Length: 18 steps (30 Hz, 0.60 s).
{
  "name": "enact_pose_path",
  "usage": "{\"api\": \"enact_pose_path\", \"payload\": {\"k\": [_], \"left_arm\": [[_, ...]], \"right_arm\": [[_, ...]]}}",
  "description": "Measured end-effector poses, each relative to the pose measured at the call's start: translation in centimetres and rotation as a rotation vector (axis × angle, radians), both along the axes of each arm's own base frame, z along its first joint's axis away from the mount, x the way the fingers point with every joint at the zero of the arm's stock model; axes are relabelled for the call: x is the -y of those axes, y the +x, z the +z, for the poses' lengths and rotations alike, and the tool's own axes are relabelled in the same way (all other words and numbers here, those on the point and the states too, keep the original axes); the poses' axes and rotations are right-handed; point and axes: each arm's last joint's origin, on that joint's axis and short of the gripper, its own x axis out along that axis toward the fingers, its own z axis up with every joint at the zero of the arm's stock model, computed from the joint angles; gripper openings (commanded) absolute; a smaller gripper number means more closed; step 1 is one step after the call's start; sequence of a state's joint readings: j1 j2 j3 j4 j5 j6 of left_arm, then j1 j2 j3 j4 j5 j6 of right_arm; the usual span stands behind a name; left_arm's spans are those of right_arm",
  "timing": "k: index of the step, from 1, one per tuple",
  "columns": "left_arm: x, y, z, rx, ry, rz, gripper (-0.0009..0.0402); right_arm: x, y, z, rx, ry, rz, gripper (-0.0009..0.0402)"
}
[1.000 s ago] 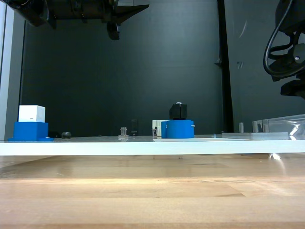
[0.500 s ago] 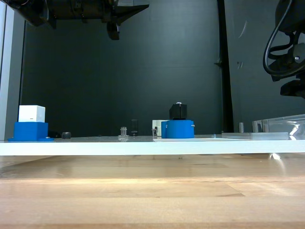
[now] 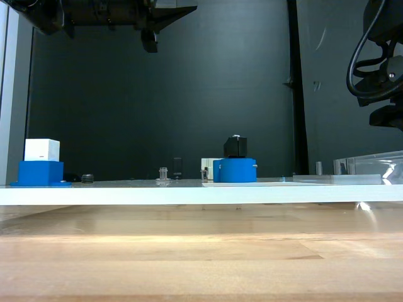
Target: Pick the 16mm cylinder and install on the taskboard
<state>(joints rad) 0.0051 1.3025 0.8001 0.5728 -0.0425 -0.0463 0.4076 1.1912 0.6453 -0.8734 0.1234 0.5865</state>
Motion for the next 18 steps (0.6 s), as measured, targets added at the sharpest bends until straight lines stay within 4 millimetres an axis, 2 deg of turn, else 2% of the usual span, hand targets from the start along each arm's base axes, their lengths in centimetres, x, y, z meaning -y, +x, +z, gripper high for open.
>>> {"api": "enact_pose_path", "payload": {"k": [10,18], "left_arm": [[0.0,0.0,0.0,0.0,0.0,0.0,0.0],[0.0,0.0,0.0,0.0,0.0,0.0,0.0]], "right_arm": [[-0.2,0.5,1.6,0.012,0.003,0.017,0.0],[-0.4,0.9,3.8,0.019,0.002,0.042,0.0]]}}
